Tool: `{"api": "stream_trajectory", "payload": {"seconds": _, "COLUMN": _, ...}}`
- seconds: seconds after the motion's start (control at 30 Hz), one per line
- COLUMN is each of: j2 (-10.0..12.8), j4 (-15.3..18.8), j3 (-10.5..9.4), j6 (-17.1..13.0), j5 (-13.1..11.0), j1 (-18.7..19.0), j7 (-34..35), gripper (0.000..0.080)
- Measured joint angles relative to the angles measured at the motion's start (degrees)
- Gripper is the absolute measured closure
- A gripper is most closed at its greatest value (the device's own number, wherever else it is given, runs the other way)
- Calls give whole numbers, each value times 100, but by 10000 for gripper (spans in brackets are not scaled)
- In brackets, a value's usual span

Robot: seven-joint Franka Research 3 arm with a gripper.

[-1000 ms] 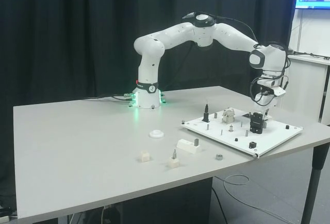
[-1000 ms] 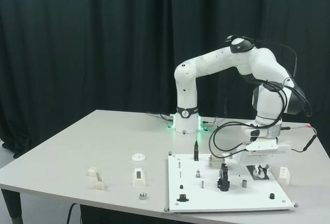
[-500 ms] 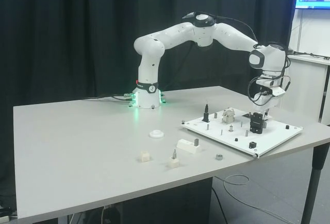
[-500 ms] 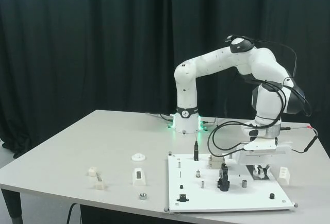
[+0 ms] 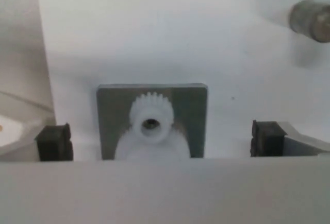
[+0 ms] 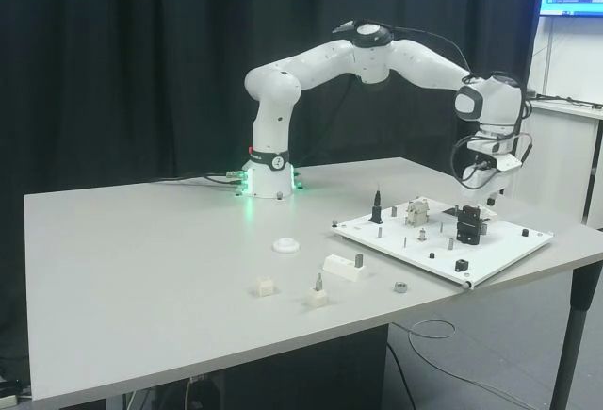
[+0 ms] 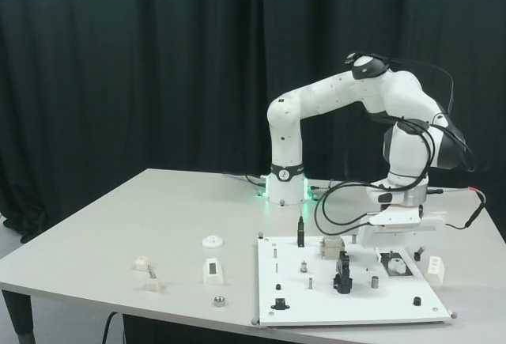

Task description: Insert small gear.

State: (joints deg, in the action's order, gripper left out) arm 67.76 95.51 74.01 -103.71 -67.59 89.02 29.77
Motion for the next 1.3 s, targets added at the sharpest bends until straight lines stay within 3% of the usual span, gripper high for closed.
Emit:
{"api": "stream_trajectory", "payload": {"seconds": 0.23, "j2": 0, "j4": 57, "j3": 95, "j6": 77, "j5": 33, "j1": -6, "j7": 179, "gripper": 11}}
{"api": "stream_trajectory", "payload": {"seconds": 1.3, "j2": 23, "j4": 233, "j3": 76, "j6": 77, "j5": 118, "j1": -14, "j7": 714, "gripper": 3}}
